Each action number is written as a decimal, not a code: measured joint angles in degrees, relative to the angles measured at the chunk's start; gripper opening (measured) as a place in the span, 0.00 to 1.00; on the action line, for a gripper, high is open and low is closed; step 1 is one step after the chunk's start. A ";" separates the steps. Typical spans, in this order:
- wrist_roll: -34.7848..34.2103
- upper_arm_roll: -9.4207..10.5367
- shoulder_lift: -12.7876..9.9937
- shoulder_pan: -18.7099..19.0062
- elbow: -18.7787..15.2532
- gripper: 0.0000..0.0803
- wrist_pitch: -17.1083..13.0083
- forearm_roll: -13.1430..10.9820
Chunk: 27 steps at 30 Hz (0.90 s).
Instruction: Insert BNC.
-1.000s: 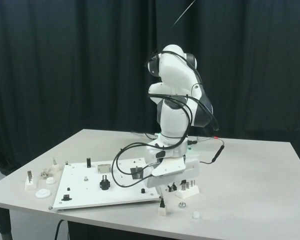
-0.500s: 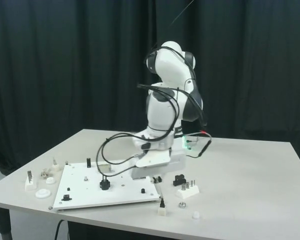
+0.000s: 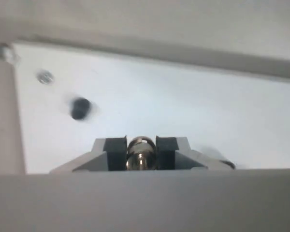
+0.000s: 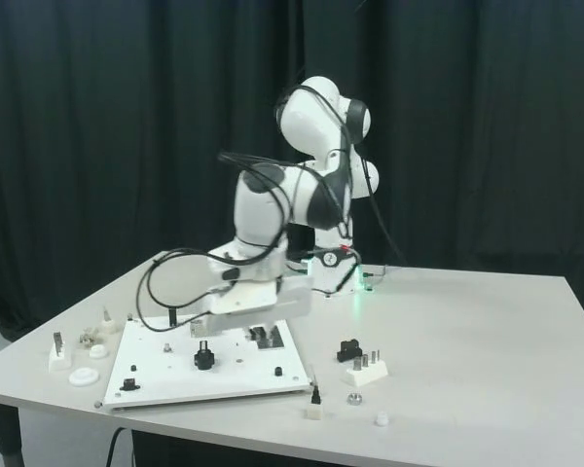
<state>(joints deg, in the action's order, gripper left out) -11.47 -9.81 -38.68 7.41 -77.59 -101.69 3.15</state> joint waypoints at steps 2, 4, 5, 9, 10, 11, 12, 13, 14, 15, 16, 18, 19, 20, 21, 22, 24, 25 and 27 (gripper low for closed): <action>1.14 -0.04 0.29 -1.07 -0.23 0.15 0.01 0.02; 2.28 -0.10 0.54 -2.17 -0.43 0.15 0.02 0.03; 2.88 -0.11 0.66 -2.73 -0.51 0.15 0.03 0.03; 5.40 -0.32 0.91 -4.76 -0.70 0.15 0.18 0.03; 6.03 -0.40 0.94 -5.27 -0.73 0.15 0.30 0.03; 6.60 -0.45 0.97 -5.74 -0.78 0.15 0.45 0.03; 7.10 -0.51 1.00 -6.19 -0.83 0.15 0.61 0.03; 7.64 -0.58 1.03 -6.68 -0.91 0.15 0.77 0.03; 8.19 -0.63 1.07 -7.12 -1.02 0.15 0.90 0.02; 8.74 -0.71 1.13 -7.55 -1.16 0.15 1.00 0.02; 9.26 -0.81 1.22 -7.98 -1.37 0.15 1.06 0.02; 10.15 -1.03 1.48 -8.76 -1.95 0.15 1.12 0.02; 10.61 -1.17 1.64 -9.15 -2.29 0.15 1.13 0.01; 11.07 -1.32 1.82 -9.52 -2.65 0.15 1.14 0.00; 11.53 -1.47 2.01 -9.88 -3.02 0.15 1.14 -0.02; 12.00 -1.63 2.20 -10.18 -3.42 0.15 1.14 -0.05; 13.15 -2.16 2.58 -10.68 -4.21 0.15 1.13 -0.20; 13.73 -2.48 2.80 -10.89 -4.63 0.15 1.13 -0.32; 14.70 -3.07 3.21 -11.24 -5.47 0.15 1.13 -0.63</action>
